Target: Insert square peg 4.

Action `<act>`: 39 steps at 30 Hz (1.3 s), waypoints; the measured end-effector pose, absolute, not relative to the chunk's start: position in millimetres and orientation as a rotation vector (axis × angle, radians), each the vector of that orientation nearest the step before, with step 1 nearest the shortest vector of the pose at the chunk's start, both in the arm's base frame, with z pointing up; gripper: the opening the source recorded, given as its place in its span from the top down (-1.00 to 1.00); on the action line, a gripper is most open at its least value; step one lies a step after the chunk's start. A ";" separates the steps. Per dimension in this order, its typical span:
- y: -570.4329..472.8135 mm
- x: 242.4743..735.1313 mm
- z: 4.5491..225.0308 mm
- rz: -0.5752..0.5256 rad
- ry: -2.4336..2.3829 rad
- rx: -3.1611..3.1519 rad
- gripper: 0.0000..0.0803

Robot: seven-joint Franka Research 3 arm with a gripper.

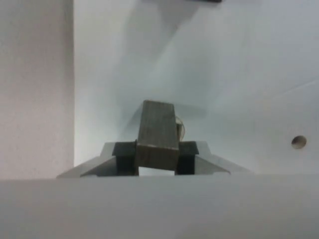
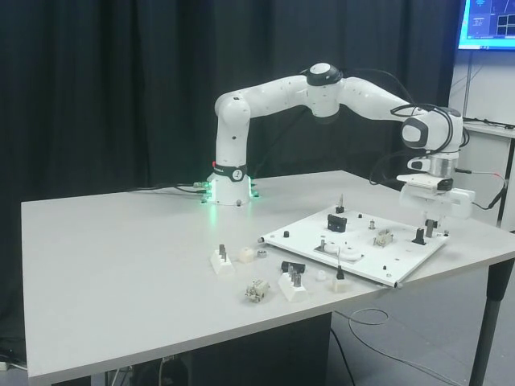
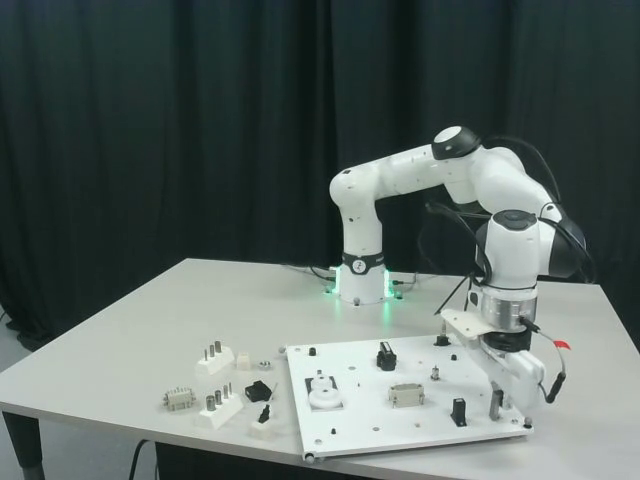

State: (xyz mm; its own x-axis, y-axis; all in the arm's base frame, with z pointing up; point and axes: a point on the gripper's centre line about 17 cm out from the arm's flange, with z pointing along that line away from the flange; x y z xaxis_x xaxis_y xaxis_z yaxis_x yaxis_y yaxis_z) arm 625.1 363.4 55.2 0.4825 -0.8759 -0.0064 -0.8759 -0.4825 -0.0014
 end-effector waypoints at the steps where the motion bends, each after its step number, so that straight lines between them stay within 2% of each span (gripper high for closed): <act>1: 362.7 625.6 54.9 0.008 1.597 -2.700 0.62; 39: 371.6 617.3 58.7 0.066 1.674 -2.642 0.62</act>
State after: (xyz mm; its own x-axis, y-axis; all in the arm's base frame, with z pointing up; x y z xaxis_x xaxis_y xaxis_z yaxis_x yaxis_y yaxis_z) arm 617.3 371.6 58.7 0.4265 -0.9035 -0.0427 -0.9040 -0.4273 0.0113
